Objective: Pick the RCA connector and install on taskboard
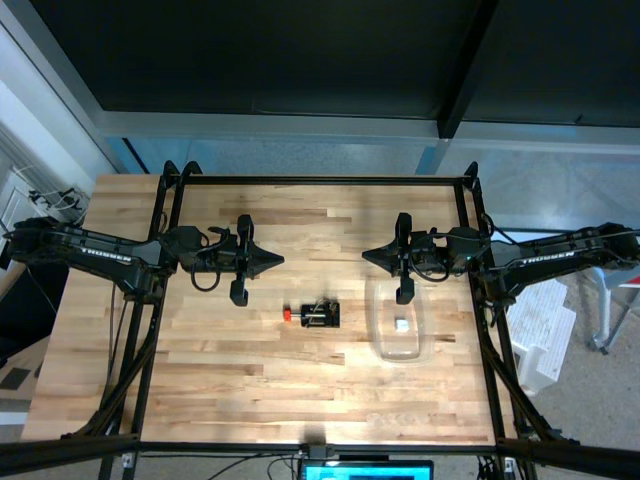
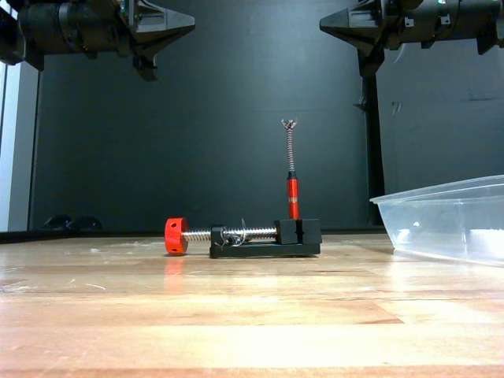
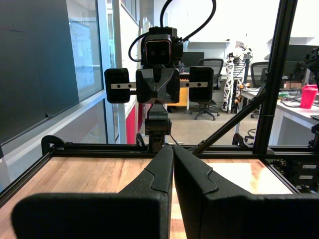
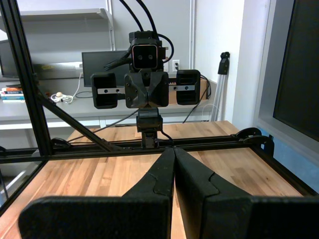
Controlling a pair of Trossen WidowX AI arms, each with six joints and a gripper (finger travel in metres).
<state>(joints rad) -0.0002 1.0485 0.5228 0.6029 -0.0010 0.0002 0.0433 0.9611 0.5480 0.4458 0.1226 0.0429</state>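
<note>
1. The clear tray (image 1: 400, 352) holds only its white block (image 1: 402, 324).
2. The connector (image 2: 293, 197) stands upright on the vise (image 2: 264, 239), its cable (image 2: 290, 150) rising free, so the job looks done.
3. The left claw (image 1: 278, 260) and right claw (image 1: 366, 256), both clenched on nothing, hang high. The connector lies below and between them, and neither claw is clearly nearer.
4. "TROSSEN" marks the left arm (image 1: 95, 252) and right arm (image 1: 550, 255).

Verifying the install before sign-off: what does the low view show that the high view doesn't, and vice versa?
Low only: the red connector standing upright on the vise, its braided cable rising free, nothing holding it. High only: the white block lying bare in the clear tray, and both arms at full length. Both: vise, red knob, tray, and the left gripper and right gripper, shut, parked high on either side of the vise, apart from it.
</note>
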